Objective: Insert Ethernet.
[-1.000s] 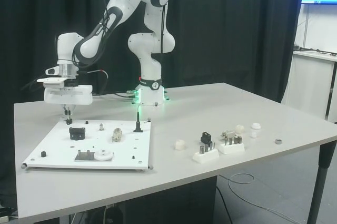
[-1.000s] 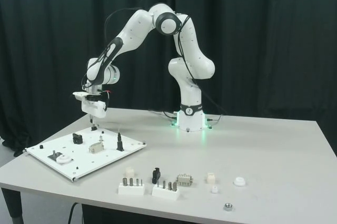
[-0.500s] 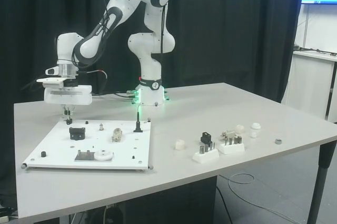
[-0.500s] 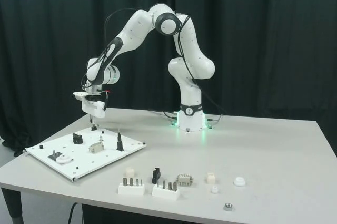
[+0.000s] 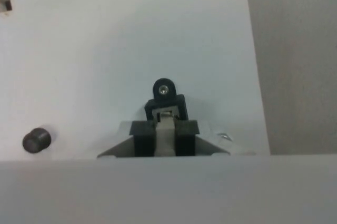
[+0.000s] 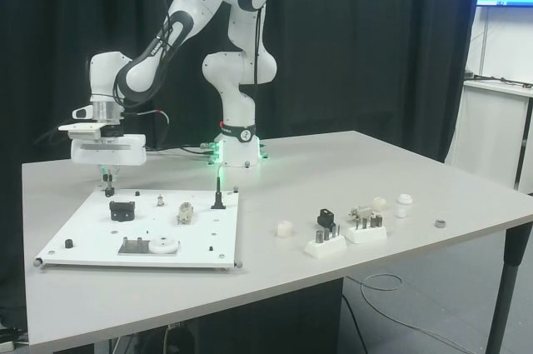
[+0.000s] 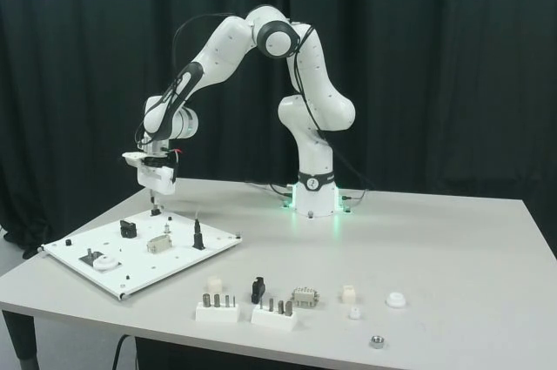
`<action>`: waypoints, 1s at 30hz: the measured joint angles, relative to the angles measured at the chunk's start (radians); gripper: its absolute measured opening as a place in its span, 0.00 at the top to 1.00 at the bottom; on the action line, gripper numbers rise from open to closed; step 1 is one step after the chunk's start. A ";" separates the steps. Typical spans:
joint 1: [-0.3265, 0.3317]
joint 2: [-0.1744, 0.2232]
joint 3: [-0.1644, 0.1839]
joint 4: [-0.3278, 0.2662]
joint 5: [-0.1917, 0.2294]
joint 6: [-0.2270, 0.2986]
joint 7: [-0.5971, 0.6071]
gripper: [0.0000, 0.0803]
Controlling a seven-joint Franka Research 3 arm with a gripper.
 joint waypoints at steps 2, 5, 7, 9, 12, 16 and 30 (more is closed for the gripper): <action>0.000 0.000 0.000 0.000 0.000 0.000 0.002 0.91; 0.000 0.000 0.000 0.000 0.000 0.000 0.003 0.91; 0.000 0.000 0.000 0.000 0.000 0.000 0.003 0.91; 0.000 0.001 0.000 0.000 0.000 0.000 0.004 0.91; 0.000 0.002 0.000 0.001 0.000 0.001 0.005 0.91; 0.000 0.003 0.001 0.002 0.000 0.003 0.006 0.91; 0.000 0.004 0.003 0.004 0.000 0.006 0.010 0.91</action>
